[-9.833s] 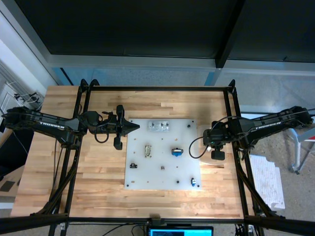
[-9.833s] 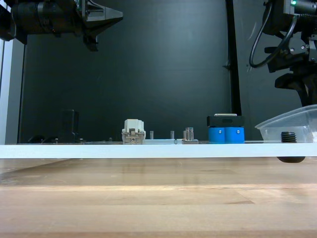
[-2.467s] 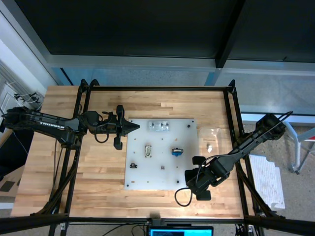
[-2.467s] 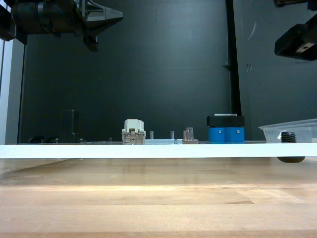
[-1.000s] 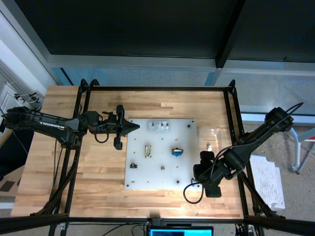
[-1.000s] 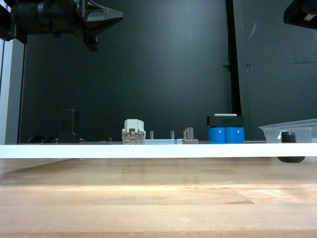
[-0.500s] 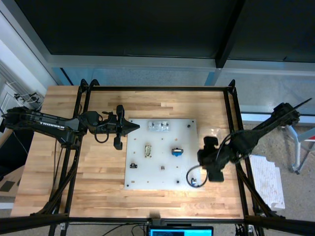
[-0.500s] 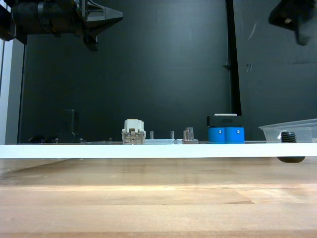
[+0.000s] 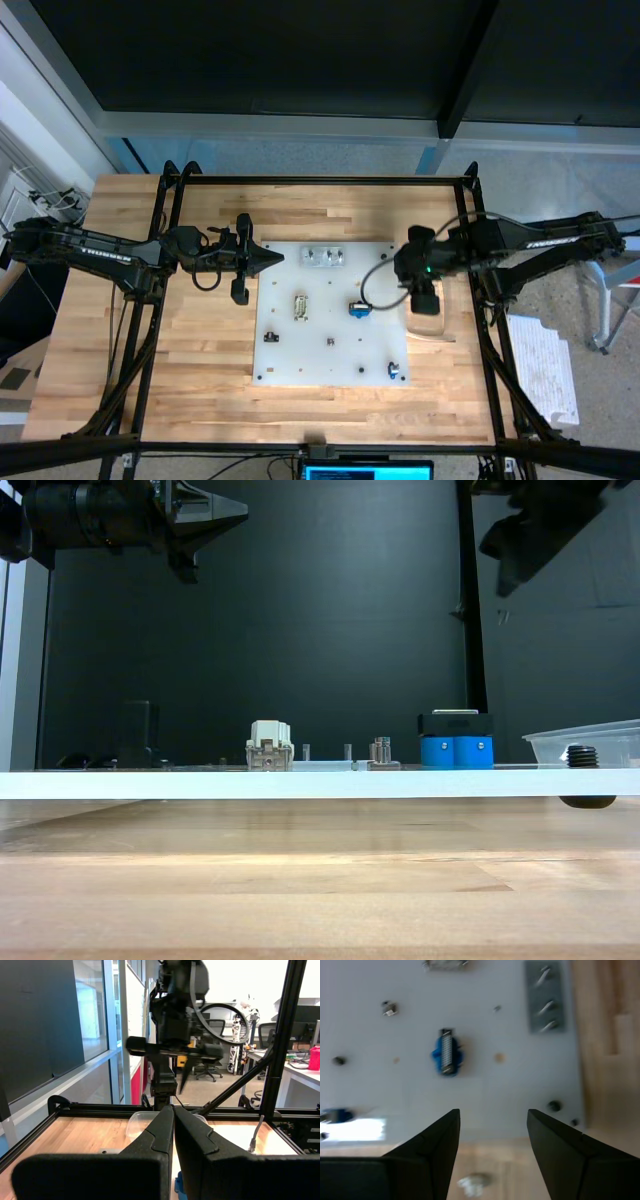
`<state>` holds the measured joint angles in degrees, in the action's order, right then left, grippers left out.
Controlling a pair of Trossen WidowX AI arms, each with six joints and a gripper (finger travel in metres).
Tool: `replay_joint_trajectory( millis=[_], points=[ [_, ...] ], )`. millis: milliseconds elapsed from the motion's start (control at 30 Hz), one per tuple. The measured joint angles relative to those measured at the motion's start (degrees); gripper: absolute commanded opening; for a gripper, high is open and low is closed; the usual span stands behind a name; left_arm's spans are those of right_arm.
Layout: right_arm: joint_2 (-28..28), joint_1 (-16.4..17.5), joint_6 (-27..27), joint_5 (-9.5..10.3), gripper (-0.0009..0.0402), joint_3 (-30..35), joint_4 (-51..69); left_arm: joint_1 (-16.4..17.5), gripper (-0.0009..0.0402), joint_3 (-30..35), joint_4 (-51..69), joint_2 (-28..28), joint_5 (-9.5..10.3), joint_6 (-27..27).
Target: Pick the RJ45 connector and install on taskboard
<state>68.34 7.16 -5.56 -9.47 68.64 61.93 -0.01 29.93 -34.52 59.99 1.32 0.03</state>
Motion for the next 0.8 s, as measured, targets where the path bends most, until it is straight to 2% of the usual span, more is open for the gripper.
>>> replay_joint_trajectory(
  millis=[100,267,467,533,800],
  points=[
    [-0.4,-3.0,3.6,0.70,0.0139,0.0,-2.4,0.0,0.0000,0.0,0.0,0.0,0.02,0.0],
    [-1.7,-6.7,5.7,3.98,0.0088,-0.8,-10.8,0.0,0.0000,0.0,0.0,0.0,0.00,0.0],
    [-3.8,-8.8,6.1,9.38,0.0016,-4.3,-24.9,0.0,0.0000,0.0,0.0,0.0,0.00,0.0],
    [-4.4,-9.1,6.3,9.70,-0.0004,-5.7,-29.2,0.0,0.0000,0.0,0.0,0.0,0.02,0.0],
    [-6.5,-9.9,8.0,9.99,0.0001,-12.7,-47.8,0.0,0.0000,0.0,0.0,0.0,0.00,0.0]
  ],
)
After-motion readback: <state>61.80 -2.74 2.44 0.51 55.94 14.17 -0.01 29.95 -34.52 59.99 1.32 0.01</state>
